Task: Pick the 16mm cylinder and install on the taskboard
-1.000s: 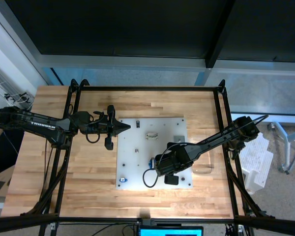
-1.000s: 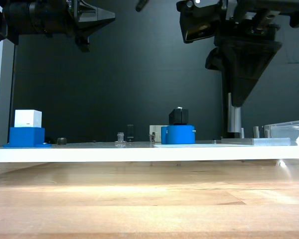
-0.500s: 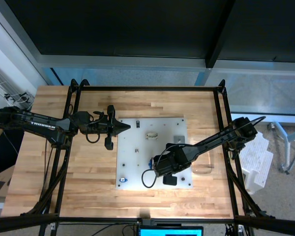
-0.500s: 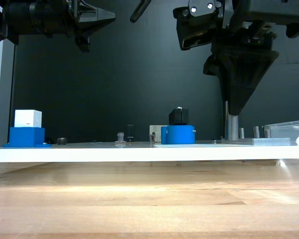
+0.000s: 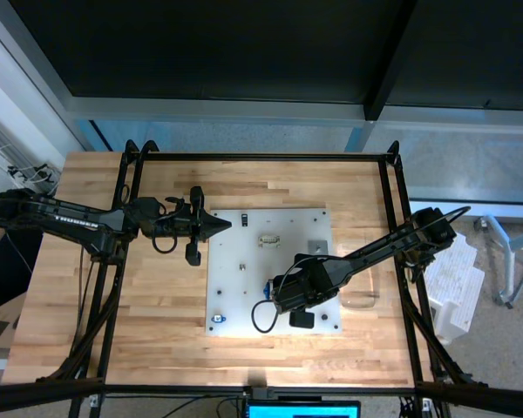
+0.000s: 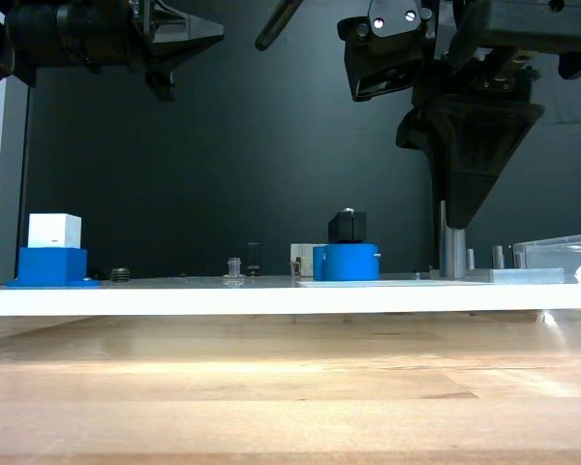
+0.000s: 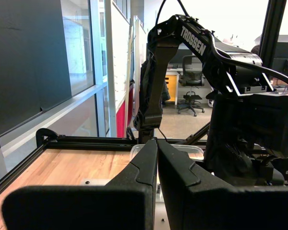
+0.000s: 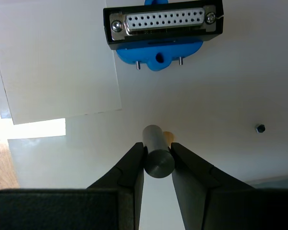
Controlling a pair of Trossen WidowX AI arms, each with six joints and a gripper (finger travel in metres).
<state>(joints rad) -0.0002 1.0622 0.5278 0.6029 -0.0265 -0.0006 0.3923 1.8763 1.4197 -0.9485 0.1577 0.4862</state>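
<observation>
Cylinder (image 8: 158,162) hangs upright over the board (image 5: 235,300), pinched in the right gripper (image 8: 157,148). Left gripper (image 5: 227,225) hovers closed at the board's left edge.

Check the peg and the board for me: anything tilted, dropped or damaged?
Nothing stands out. The 16mm cylinder stands upright in the right gripper, low over the taskboard. The blue connector mount sits flat on it. The left gripper hangs shut, high above the board's left edge.

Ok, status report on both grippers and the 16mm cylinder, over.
Left gripper shut, parked high at the taskboard's left edge. Right gripper shut on the 16mm cylinder, upright, low over the taskboard. D-sub connector close by, not touching.
</observation>
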